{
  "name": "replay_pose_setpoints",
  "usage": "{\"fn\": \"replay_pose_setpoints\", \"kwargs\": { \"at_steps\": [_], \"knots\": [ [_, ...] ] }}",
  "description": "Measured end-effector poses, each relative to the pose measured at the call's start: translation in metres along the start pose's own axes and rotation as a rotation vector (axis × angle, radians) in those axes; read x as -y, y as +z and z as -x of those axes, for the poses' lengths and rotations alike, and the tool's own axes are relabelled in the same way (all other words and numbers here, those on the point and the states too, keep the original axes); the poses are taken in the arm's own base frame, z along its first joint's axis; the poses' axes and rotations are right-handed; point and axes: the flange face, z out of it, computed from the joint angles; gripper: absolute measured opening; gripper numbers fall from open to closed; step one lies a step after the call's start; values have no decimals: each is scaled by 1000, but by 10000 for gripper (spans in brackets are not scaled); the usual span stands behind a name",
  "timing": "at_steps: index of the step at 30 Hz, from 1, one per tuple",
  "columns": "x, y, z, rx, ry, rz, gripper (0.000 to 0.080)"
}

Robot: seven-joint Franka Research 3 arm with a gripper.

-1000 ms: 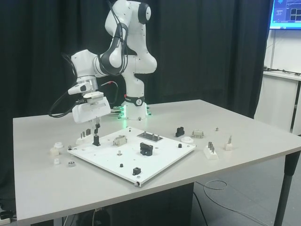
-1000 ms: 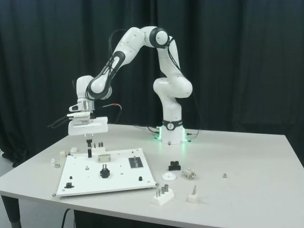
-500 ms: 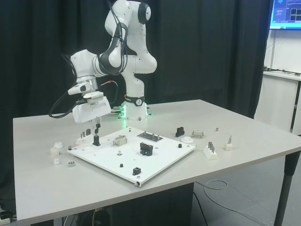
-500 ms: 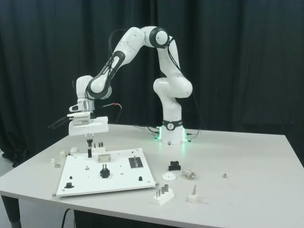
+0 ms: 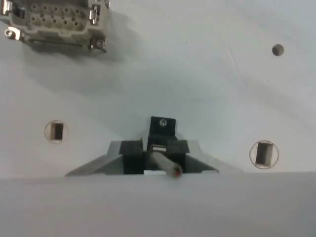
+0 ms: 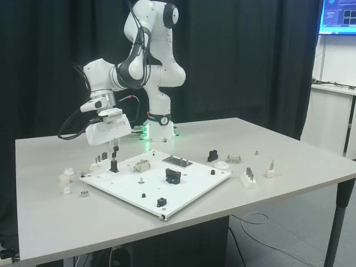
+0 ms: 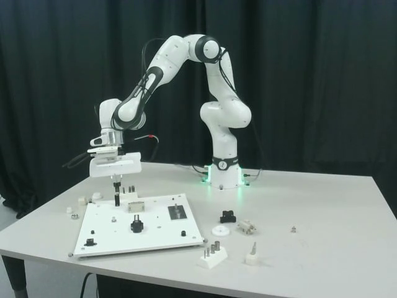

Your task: Insert USB.

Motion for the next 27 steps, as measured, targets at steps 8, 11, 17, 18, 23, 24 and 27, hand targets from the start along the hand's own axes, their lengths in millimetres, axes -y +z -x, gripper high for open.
{"fn": "replay_pose_setpoints", "kwargs": {
  "at_steps": [8, 11, 17, 18, 23, 24, 27],
  "knots": [
    [-1, 0, 0, -2, 5, 1, 94],
    [-1, 0, 0, -4, 8, 0, 94],
    [-1, 0, 0, -9, 16, -3, 94],
    [-1, 0, 0, -9, 16, -4, 94],
    [-1, 0, 0, -9, 17, -4, 94],
    [-1, 0, 0, -10, 17, -4, 94],
    [-1, 0, 0, -10, 18, -4, 94]
  ]
}}
